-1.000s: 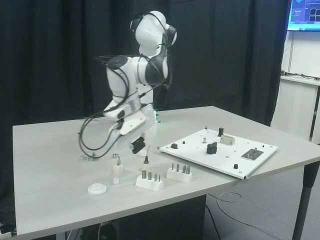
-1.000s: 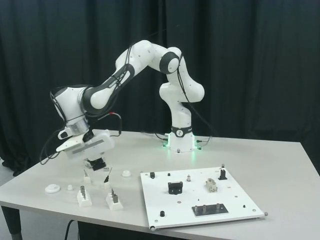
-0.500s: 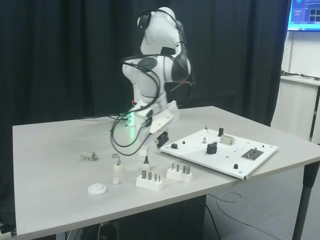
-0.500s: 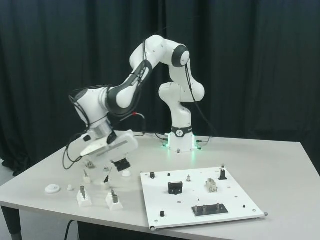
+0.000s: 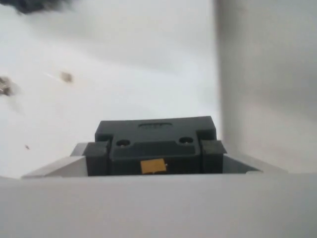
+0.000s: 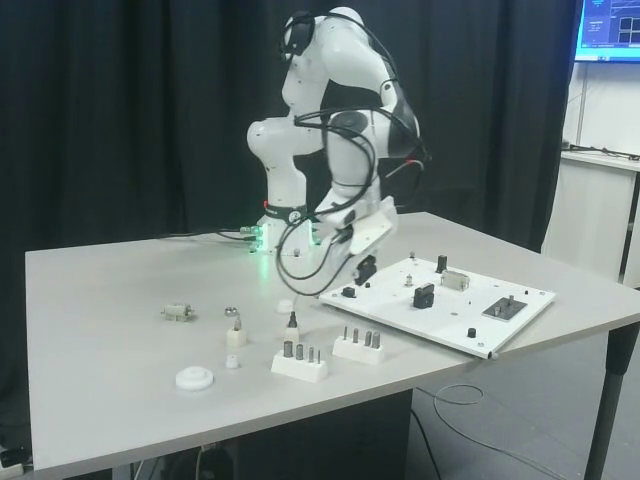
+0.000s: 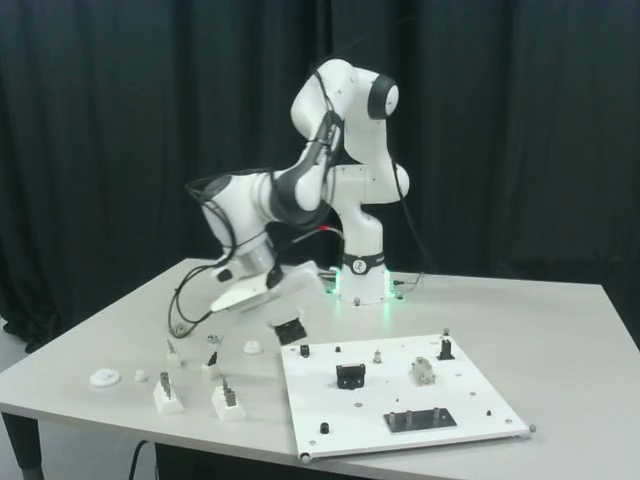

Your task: Insert D-SUB.

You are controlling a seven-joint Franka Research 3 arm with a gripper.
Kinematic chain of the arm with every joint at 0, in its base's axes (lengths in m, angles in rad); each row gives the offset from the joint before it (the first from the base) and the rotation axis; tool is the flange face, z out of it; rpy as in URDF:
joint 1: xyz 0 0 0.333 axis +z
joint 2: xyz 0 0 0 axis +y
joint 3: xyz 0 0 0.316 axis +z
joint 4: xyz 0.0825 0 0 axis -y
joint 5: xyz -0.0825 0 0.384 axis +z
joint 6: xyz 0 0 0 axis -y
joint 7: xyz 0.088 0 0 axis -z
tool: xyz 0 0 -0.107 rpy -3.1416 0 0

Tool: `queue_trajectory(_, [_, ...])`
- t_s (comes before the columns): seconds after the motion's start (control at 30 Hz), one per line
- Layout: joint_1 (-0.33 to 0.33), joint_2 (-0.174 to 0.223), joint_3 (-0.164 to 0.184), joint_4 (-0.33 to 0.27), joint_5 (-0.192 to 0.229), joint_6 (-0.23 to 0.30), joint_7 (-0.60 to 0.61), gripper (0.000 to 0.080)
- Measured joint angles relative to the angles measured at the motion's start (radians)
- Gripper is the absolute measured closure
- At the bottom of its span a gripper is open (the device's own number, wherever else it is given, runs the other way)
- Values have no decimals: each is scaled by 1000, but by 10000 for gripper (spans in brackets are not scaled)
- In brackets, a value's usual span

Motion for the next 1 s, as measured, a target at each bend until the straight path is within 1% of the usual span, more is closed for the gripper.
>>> queue_trajectory(0.17, [66,-47,0,-66,0,79,27,419])
queue_trajectory(0.33, [131,-94,1,-130,-1,173,60,419])
queue_trajectory(0.6, [216,-153,0,-205,-9,296,140,419])
queue_trajectory(0.8, [264,-176,0,-234,-34,361,213,419])
queue_trajectory(1.0, [300,-178,0,-242,-67,401,304,419])
